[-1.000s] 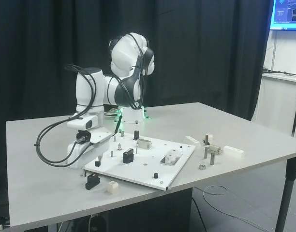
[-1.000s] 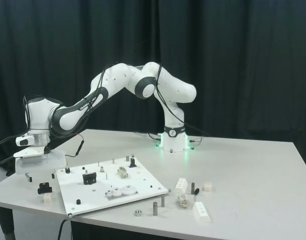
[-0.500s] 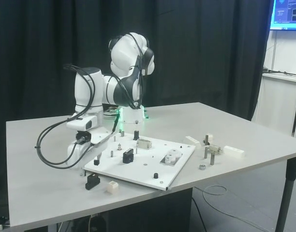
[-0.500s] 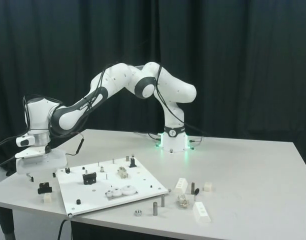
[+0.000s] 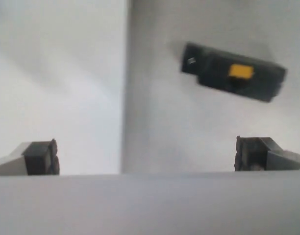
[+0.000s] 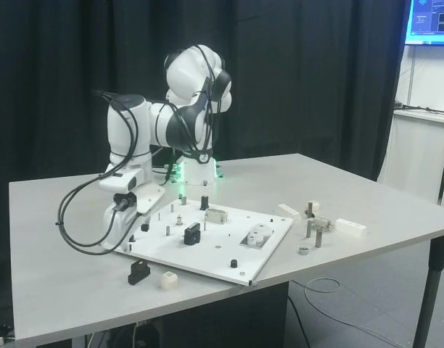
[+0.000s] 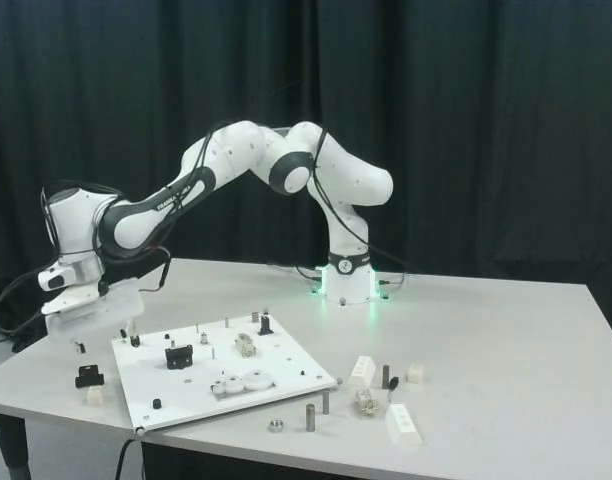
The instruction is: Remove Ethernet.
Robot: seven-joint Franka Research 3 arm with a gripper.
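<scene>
Wrist view: black Ethernet plug (image 5: 233, 72) flat on grey table, claw (image 5: 145, 155) spread empty.

- Small black plug block (image 5: 233, 72) w/ centre tab: blurred, details unreadable.
- Black gripper fingertips (image 5: 40, 157): bases cut off by white wrist housing.
- Room views: fingers too small to judge.

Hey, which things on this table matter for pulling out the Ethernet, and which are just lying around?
For the job:
tool, open and holding nothing
black plug, probably the Ethernet, lying beside the board
white board

Lying about:
long white block
metal peg
nut
small white cube
</scene>
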